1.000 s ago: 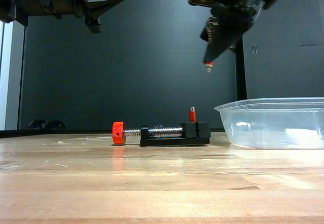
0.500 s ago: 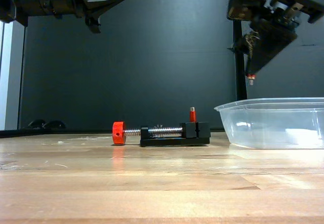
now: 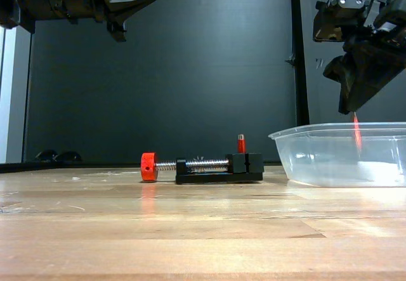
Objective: Remove the RCA connector from the receptacle and place in the container
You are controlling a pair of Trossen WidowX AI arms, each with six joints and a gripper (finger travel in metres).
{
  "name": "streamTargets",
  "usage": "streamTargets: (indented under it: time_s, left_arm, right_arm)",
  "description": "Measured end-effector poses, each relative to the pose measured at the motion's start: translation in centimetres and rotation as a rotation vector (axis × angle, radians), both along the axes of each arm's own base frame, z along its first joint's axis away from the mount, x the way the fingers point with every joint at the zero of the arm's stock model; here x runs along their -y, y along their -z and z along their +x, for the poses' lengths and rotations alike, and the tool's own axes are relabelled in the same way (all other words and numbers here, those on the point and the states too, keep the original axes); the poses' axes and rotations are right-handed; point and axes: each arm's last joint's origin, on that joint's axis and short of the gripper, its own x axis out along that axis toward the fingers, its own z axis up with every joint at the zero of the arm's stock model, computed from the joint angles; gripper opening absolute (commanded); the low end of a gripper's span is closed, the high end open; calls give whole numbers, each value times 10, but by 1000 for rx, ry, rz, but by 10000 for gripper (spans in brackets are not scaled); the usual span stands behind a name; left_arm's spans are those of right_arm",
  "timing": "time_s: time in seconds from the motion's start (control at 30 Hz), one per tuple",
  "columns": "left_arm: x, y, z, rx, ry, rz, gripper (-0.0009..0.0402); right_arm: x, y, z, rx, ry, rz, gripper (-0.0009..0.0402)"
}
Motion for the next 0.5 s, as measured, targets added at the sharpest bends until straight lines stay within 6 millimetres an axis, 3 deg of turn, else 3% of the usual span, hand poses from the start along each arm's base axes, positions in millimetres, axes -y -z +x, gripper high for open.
streamTargets:
  time_s: [0.2, 0.5]
  left_arm:
    - [0, 0, 0, 0, 0, 0, 0]
    - [0, 0, 0, 0, 0, 0, 0]
  right_arm:
    - [-1, 2, -1, -5, 13, 7, 143]
    - [-1, 2, -1, -4, 13, 8, 145]
